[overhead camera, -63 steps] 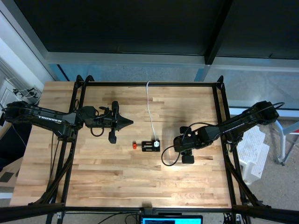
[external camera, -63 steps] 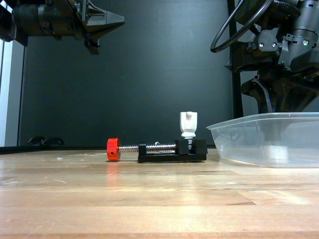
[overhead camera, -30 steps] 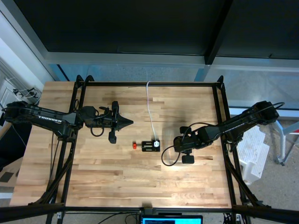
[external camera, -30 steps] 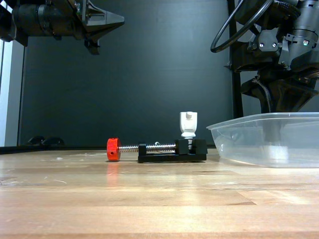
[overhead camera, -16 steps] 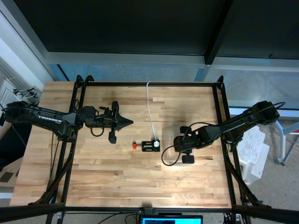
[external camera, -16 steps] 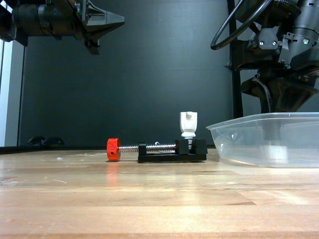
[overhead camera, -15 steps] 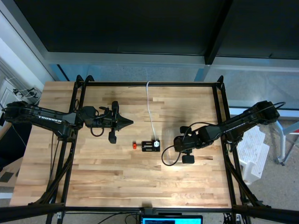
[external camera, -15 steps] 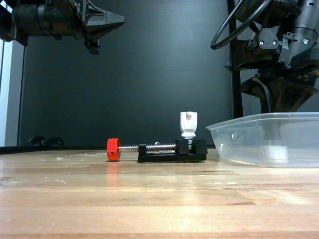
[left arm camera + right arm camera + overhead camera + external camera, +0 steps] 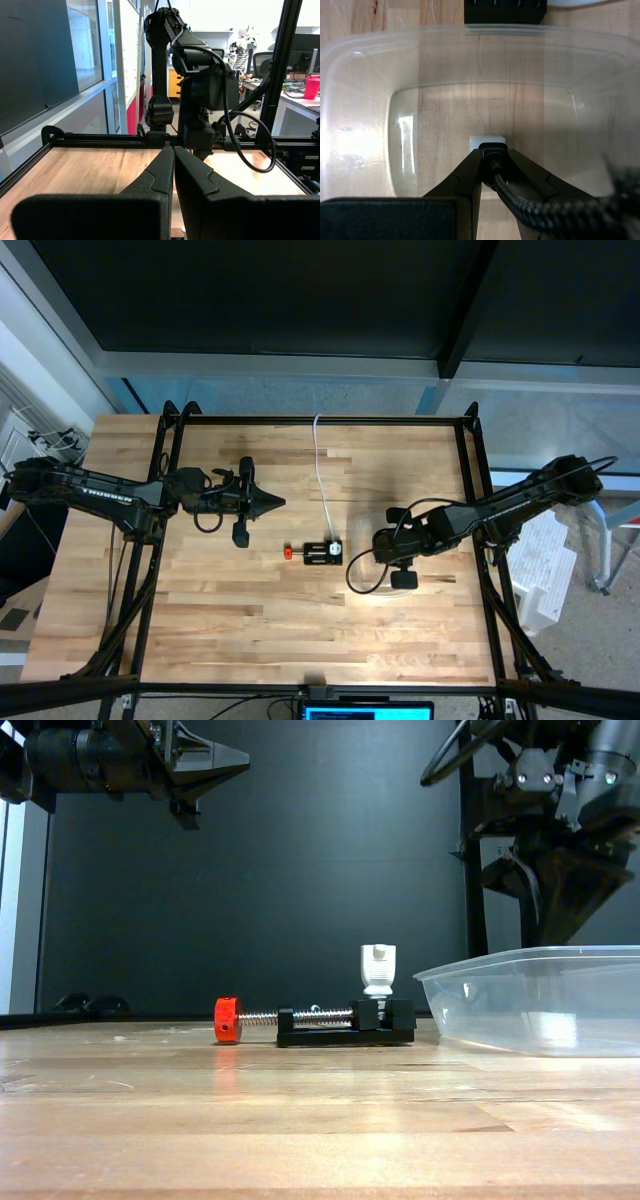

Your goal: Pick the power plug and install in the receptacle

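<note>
Grip check: the right gripper (image 9: pixel 492 156) is pinching the power plug (image 9: pixel 493 151) at its fingertips, braided lead trailing back. It hangs above the clear tray (image 9: pixel 350 100), with the whitish cube (image 9: pixel 486 141) directly beneath. Your target, the receptacle (image 9: pixel 326 551), lies to the left of that gripper, just past the tray's left wall. Its white socket (image 9: pixel 378 967) stands upright, red knob (image 9: pixel 227 1019) at the left end. So, by my read, you carry left, then come down. The left gripper (image 9: pixel 272 502) hangs raised over the table's left half, fingers pressed together, holding nothing.

Tray walls (image 9: pixel 360 100) below right pincer (image 9: pixel 493 151)
</note>
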`<action>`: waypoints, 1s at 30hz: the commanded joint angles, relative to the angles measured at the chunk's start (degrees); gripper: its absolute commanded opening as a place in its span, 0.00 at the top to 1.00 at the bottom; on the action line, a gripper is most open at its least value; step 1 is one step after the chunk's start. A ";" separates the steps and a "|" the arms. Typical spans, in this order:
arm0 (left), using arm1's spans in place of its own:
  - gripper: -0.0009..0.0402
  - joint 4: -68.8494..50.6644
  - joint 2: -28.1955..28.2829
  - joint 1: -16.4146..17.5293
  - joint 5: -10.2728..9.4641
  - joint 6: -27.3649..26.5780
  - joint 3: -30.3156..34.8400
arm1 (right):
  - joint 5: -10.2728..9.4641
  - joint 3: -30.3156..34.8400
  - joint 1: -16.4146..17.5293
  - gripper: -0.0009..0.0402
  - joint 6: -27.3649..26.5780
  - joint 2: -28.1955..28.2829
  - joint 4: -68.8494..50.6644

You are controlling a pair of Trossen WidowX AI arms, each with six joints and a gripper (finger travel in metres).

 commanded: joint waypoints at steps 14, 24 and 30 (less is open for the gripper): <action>0.98 0.00 0.02 0.02 0.02 0.00 0.00 | 0.04 10.84 -0.11 0.98 0.00 -2.56 -12.98; 0.98 0.00 0.02 0.02 0.02 0.00 0.00 | 0.04 13.22 -0.37 0.98 -0.07 -2.05 -13.35; 0.98 0.00 0.02 0.02 0.02 0.02 0.00 | 0.11 18.78 -1.25 0.98 -1.40 2.36 -13.22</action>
